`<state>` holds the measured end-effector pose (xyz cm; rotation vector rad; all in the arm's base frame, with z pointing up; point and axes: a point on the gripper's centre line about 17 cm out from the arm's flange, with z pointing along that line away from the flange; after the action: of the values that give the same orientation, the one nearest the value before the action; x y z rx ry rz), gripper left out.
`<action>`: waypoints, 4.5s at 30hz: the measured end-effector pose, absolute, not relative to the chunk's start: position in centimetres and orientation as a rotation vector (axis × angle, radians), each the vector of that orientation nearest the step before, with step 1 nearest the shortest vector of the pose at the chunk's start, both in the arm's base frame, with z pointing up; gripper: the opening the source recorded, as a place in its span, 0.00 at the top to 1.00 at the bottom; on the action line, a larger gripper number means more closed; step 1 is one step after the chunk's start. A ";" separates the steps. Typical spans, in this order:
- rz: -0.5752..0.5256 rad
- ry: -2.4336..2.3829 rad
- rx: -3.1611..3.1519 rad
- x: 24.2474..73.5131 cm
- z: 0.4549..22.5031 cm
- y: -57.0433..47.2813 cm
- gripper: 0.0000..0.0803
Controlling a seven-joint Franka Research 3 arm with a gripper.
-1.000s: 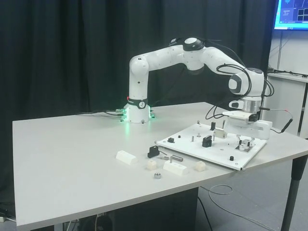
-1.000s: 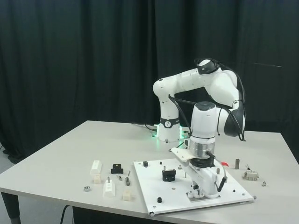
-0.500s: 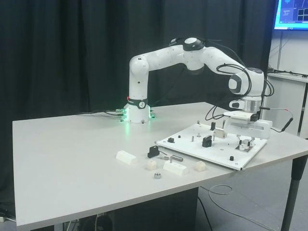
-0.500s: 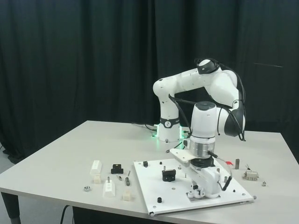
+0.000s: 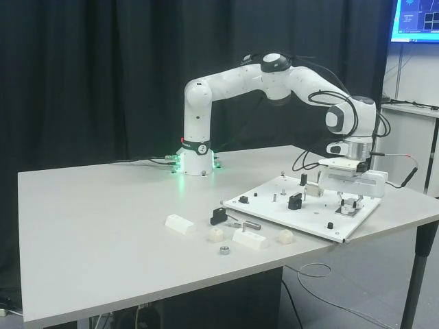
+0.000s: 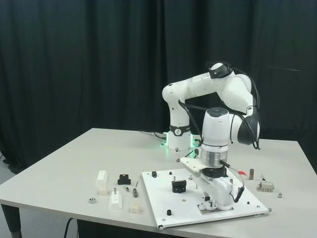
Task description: Remove medium gear.
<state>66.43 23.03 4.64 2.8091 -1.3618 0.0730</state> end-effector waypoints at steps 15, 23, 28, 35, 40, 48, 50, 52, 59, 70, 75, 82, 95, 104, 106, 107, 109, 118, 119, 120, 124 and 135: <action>0.072 -1.090 2.919 66.4 4.7 23.0 0.65; 0.075 -1.246 2.859 66.4 4.8 23.0 0.65; 0.075 -1.160 2.893 66.4 4.8 23.1 0.65; 0.072 -0.973 2.958 66.4 4.8 23.0 0.65; 0.073 -1.041 2.937 66.4 4.8 23.0 0.65; 0.077 -1.210 2.872 66.4 4.9 23.0 0.65; 0.077 -1.142 2.898 66.4 4.9 23.1 0.65; 0.076 -1.058 2.929 66.4 4.9 23.1 0.65; 0.074 -0.907 2.977 66.4 4.9 23.0 0.65; 0.076 -1.175 2.889 66.4 5.1 23.0 0.65; 0.077 -1.143 2.901 66.4 5.1 23.1 0.65; 0.075 -0.983 2.956 66.4 5.1 23.1 0.65; 0.074 -1.200 2.883 66.4 5.2 23.0 0.65; 0.075 -1.043 2.940 66.4 5.3 23.1 0.65; 0.075 -1.001 2.954 66.4 5.3 23.1 0.65; 0.075 -0.990 2.957 66.4 5.3 23.0 0.65; 0.075 -0.988 2.958 66.4 5.3 23.0 0.65; 0.074 -1.183 2.890 66.4 5.4 23.0 0.65; 0.074 -1.202 2.883 66.4 5.5 23.0 0.65; 0.074 -1.210 2.880 66.4 5.5 23.0 0.65; 0.075 -1.178 2.891 66.4 5.7 23.0 0.65; 0.069 -0.973 2.957 66.3 6.9 22.9 0.65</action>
<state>66.26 22.85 6.91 2.9575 -0.9728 0.0688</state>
